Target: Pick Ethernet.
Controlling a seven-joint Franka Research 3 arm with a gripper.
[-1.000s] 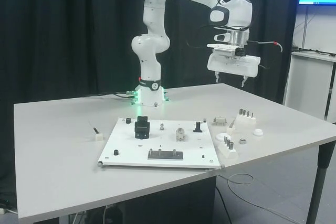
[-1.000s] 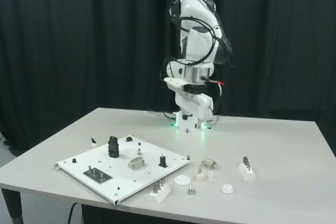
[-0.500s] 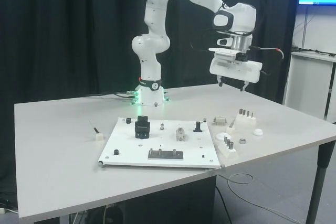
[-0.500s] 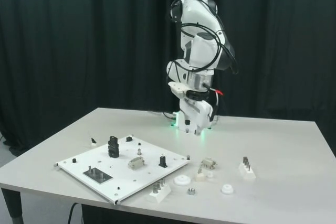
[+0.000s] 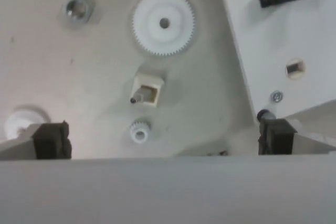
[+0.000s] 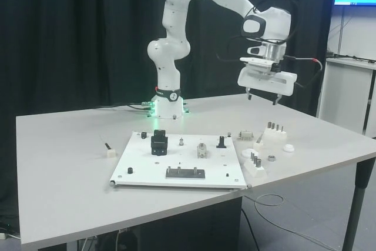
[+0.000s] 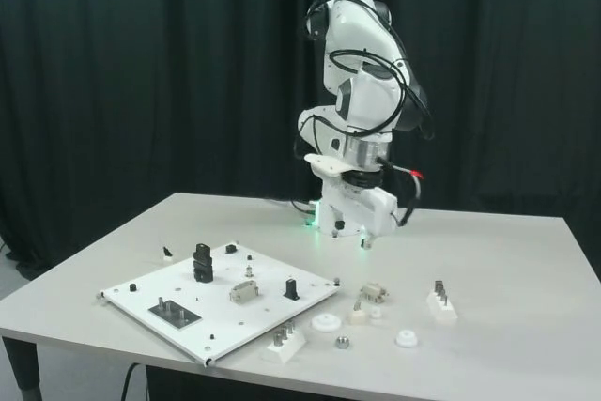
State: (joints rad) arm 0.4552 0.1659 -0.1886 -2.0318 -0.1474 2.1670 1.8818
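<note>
Grey table point(image 6: 70, 151), loaded near its front edge.
A white board point(image 6: 179, 161), small white gears point(image 5: 163, 22) and the arm's base rest on it.

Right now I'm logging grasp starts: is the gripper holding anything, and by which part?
Nothing is held. The gripper hangs open above the table, its fingers spread wide, with only air between them and the small parts lying below.
</note>
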